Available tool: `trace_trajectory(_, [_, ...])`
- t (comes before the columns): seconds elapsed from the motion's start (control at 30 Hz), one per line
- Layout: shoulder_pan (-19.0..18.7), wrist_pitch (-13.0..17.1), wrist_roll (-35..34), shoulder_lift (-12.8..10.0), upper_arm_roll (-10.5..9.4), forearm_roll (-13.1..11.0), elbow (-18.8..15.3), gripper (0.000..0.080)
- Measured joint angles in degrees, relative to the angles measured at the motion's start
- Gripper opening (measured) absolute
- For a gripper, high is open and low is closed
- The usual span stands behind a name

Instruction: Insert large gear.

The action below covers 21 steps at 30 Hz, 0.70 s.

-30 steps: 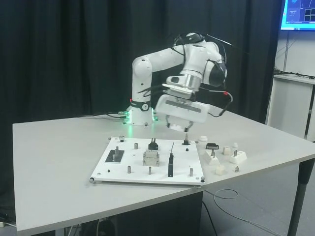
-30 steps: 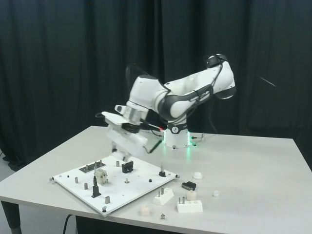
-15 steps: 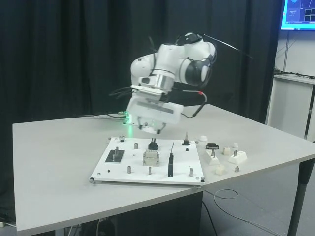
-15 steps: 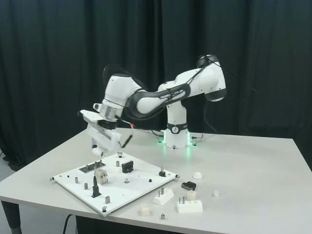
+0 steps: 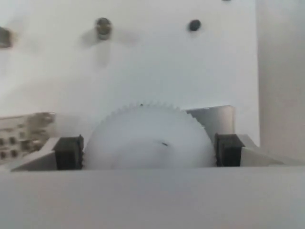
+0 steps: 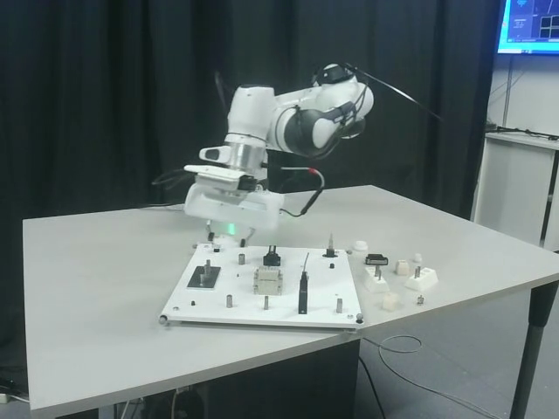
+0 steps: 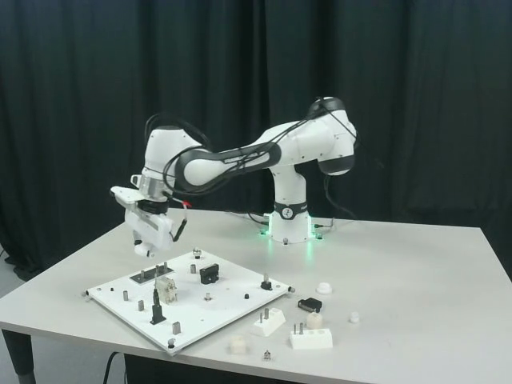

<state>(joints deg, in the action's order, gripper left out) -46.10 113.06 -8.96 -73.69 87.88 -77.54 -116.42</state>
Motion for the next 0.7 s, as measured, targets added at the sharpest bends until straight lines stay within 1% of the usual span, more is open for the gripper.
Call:
trace_trajectory(0.2, [3.7,-2.9,2.6,-0.2,-0.93,-0.6,1.7,0.0598])
trace_trajectory(0.37, [6.4,-4.5,3.6,-0.4,-1.97,-0.9,3.1,0.0598])
trace_trajectory(0.7, [11.2,-6.4,3.7,-1.0,-4.25,-0.9,6.2,0.0598])
